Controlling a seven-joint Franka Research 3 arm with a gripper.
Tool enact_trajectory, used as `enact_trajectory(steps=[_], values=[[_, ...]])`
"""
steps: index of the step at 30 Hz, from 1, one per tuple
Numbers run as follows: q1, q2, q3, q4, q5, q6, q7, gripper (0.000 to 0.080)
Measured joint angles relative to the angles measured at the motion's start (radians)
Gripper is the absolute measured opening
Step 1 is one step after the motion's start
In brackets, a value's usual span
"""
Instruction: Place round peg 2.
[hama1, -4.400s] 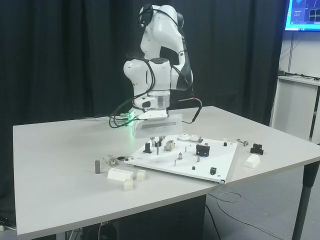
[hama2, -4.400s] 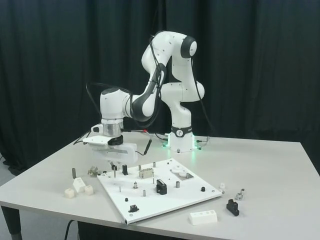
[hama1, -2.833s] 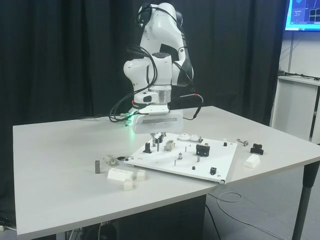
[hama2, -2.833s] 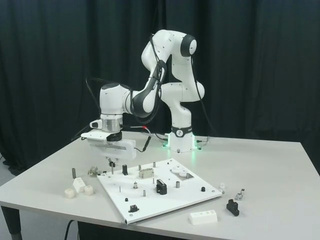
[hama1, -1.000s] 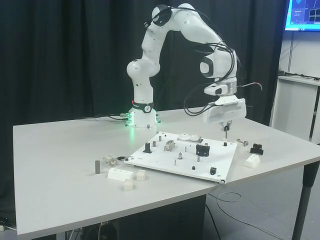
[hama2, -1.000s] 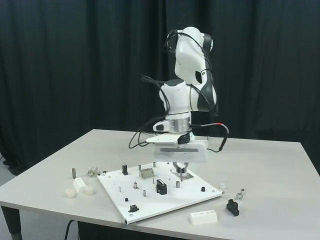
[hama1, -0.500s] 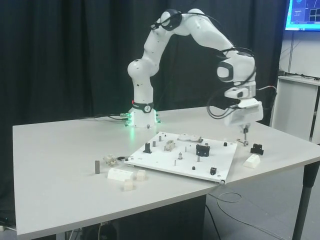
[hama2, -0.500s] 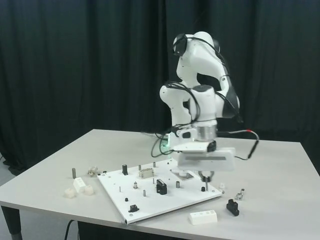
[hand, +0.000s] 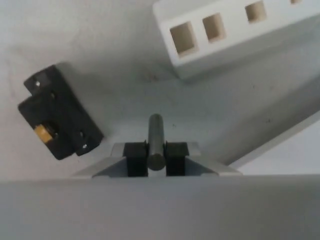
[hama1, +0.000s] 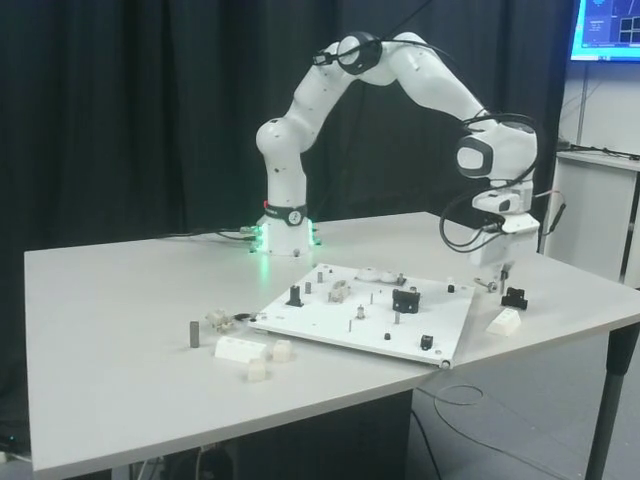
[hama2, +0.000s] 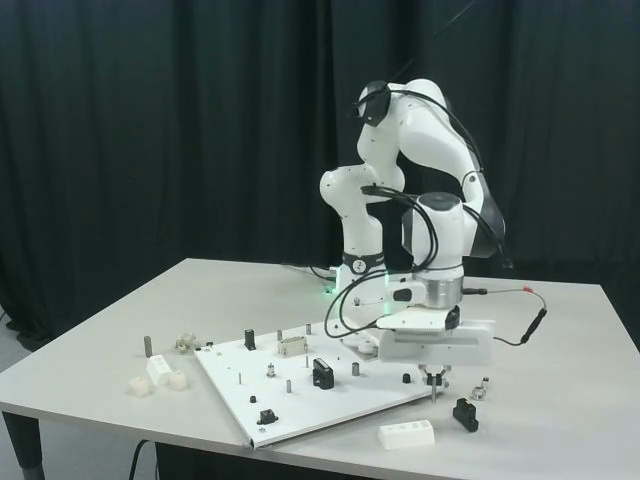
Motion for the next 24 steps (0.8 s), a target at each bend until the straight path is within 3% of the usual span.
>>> enact_trajectory(steps=[9, 24], values=[[0.002, 0.022, 0.001, 0.006, -0.002, -0.033, 0.016, 0.0074], [0.003, 0.041, 0.017, 0.005, -0.002, -0.037, 0.044, 0.0074]])
